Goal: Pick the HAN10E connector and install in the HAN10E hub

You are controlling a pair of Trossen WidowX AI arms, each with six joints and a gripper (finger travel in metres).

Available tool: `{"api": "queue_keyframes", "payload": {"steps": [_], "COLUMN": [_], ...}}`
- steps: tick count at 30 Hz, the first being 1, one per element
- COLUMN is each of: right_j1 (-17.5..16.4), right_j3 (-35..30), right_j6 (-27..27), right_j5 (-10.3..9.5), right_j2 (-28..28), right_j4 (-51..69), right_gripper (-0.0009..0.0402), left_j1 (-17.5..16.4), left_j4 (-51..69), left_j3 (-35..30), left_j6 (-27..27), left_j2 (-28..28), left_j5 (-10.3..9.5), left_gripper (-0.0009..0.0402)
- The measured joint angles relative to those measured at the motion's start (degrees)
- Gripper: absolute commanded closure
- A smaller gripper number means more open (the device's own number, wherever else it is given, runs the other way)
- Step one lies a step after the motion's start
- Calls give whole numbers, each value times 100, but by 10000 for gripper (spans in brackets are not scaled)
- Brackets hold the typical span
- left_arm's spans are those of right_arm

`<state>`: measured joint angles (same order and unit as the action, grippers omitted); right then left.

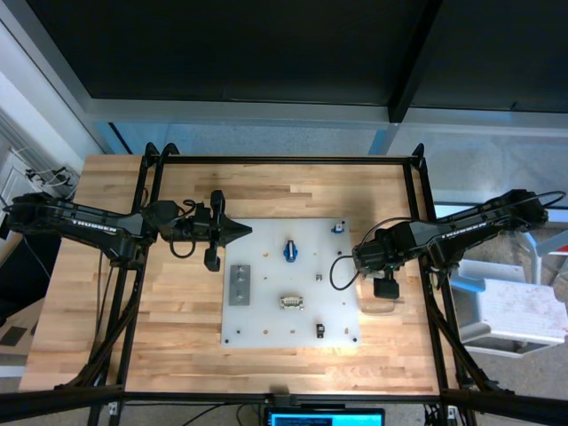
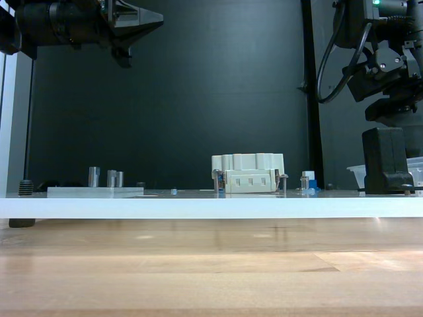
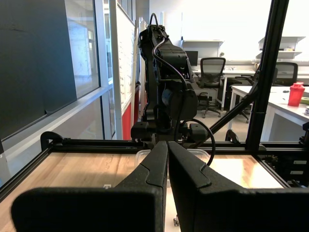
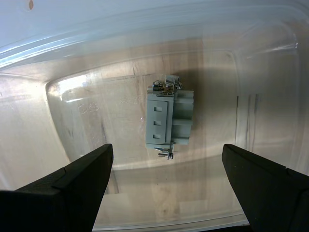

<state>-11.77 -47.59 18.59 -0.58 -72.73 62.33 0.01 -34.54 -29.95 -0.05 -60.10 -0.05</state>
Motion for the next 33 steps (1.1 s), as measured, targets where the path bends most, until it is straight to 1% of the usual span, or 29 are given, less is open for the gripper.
{"api": "queue_keyframes", "payload": {"steps": [2, 6, 7, 8, 9, 10, 11, 13, 16, 18, 26, 33], "right_j1": [0, -2, -2, 0, 0, 2, 2, -2, 2, 4, 4, 7], "right_j3": [0, 35, 85, 166, 267, 376, 474, 634, 798, 850, 933, 981], "right_j6": [0, 4, 2, 2, 7, 17, 22, 59, 74, 107, 50, 42], "right_j5": [13, 254, 262, 254, 205, 114, 76, 92, 201, 208, 57, -9], "right_j2": [0, 0, 0, -2, -17, -48, -98, -243, -428, -511, -911, -883], "right_j4": [0, -87, -179, -313, -472, -614, -723, -798, -957, -1182, -1635, -1655], "right_gripper": [74, 74, 74, 74, 74, 74, 74, 74, 74, 74, 75, 75], "left_j1": [0, 0, 0, 0, 0, 0, 0, 0, 0, 0, 0, 0], "left_j4": [2, 2, 2, 0, 0, 0, 2, 0, 2, 2, 0, 0], "left_j3": [0, 0, 2, 0, 0, 0, 2, 0, 0, 2, 0, 2], "left_j6": [0, 0, 0, 0, 0, 0, 0, 0, 0, 0, 0, 0], "left_j2": [0, 0, 0, 0, 0, 0, 0, 0, 0, 0, 0, 0], "left_j5": [0, 0, 0, 0, 0, 0, 0, 0, 0, 0, 0, 0], "left_gripper": [393, 393, 393, 393, 393, 393, 393, 393, 393, 393, 393, 393]}}
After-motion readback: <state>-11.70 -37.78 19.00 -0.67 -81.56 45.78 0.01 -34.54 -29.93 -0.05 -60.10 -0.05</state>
